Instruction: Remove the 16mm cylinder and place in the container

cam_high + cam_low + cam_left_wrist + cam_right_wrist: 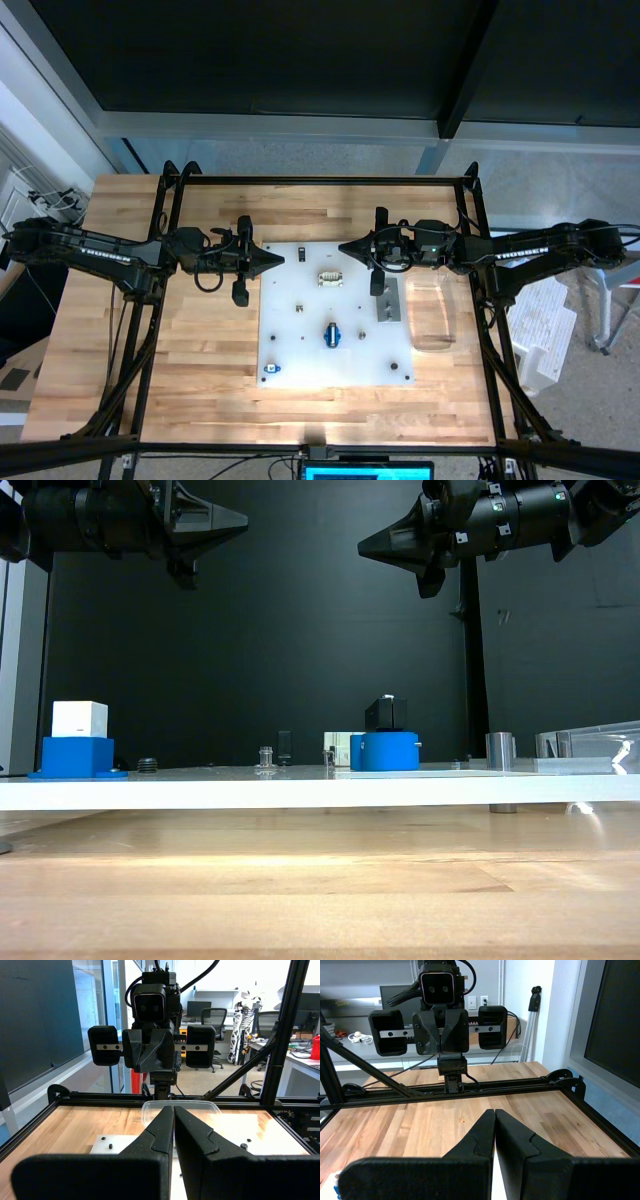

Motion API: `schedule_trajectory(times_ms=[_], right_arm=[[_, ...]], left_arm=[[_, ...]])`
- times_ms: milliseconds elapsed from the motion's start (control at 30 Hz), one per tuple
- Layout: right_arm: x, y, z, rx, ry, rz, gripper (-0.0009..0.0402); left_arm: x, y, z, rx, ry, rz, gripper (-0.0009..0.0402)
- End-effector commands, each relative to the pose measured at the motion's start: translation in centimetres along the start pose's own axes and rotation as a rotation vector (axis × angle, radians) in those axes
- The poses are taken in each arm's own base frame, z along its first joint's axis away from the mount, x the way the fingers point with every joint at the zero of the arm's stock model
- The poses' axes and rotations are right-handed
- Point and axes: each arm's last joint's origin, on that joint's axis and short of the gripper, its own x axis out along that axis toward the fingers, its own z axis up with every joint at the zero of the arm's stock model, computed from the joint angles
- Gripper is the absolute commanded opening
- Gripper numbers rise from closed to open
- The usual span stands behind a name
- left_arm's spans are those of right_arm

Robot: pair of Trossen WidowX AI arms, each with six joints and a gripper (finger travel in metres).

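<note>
The 16mm cylinder (pixel 499 750) stands upright as a short silver-grey rod near the white board's front right corner, a small dark dot (pixel 397 367) from above. The container (pixel 432 315), a clear tub, sits on the wood just right of the board; it also shows in the low view (pixel 600 736) and the left wrist view (pixel 200 1106). My left gripper (pixel 280 257) hovers shut and empty over the board's far left edge, high above it (pixel 245 520). My right gripper (pixel 342 247) hovers shut and empty over the far middle, facing the left one (pixel 362 548).
On the white board (pixel 300 345) are a flat grey block (pixel 388 298), a blue-and-black fitting (pixel 331 335), a beige connector (pixel 329 277), a blue base with a white cube (pixel 78 742) and small pegs. A black frame (pixel 320 181) rings the table.
</note>
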Motion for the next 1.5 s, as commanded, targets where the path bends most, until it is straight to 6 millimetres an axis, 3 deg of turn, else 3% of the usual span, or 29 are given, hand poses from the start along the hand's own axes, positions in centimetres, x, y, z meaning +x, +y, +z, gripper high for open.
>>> schedule_trajectory(times_ms=[33,1300,1500], right_arm=[[0.00,0.01,0.02,0.000,-0.001,0.000,0.0000],[0.00,0.02,0.02,0.001,-0.001,0.002,0.0000],[-0.08,0.44,0.02,0.035,0.010,0.118,0.0000]], left_arm=[[0.01,0.01,0.00,0.000,0.000,0.000,0.0000],[0.01,0.01,0.00,0.000,0.000,0.000,0.0000],[0.01,0.02,0.00,0.000,0.000,0.001,0.0000]])
